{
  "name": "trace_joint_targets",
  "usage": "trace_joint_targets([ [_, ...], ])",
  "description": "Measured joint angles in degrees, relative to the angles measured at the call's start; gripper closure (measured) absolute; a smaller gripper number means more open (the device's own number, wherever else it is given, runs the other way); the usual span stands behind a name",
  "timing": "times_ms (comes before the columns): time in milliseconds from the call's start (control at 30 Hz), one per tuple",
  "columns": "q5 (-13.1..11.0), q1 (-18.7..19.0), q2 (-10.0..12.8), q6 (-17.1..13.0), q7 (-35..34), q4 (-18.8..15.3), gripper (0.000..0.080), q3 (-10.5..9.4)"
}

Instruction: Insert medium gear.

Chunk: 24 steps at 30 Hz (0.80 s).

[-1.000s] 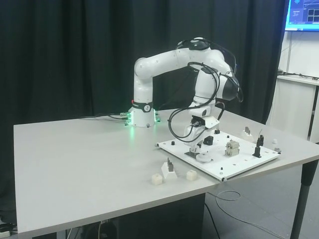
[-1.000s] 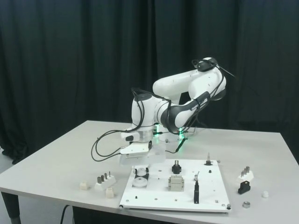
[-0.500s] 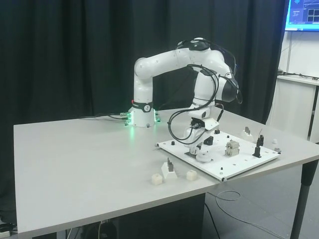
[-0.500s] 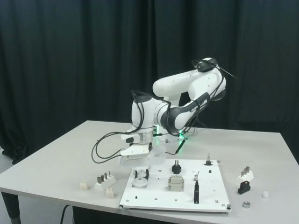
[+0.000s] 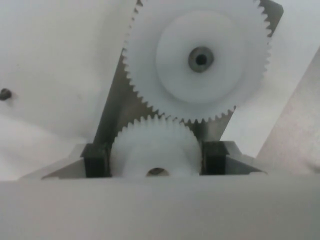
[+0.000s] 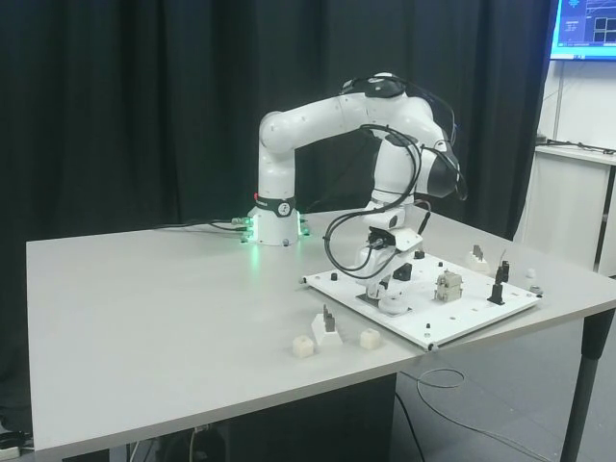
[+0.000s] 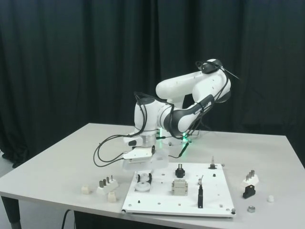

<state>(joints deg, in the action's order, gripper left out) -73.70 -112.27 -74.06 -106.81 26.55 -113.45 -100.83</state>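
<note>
a: where is the white arm (image 7: 190,93)?
b: bent low over the white board (image 7: 178,195) on the grey counter (image 7: 71,157), its tool (image 7: 142,177) at the board's corner nearest the small white blocks (image 7: 102,188).

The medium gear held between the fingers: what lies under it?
Under the medium gear a grey metal plate shows, also carrying the large gear. Any peg below is covered by the gear and gripper.

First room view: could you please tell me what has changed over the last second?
The gripper lifted slightly above the white board, mostly in the first half second. In the wrist view, its fingers clasp the medium gear, whose teeth meet the large gear. The board and the loose parts on the table kept their places.
</note>
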Motion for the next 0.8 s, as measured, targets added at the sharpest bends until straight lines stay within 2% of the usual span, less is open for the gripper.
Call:
trace_joint_targets([
  [533, -0.21, 0.2, 0.03, 0.0, 8.44, -0.19, 0.041, 0.02],
  [800, -1.21, 0.2, 0.05, -0.11, 8.69, -0.65, 0.041, 0.07],
])
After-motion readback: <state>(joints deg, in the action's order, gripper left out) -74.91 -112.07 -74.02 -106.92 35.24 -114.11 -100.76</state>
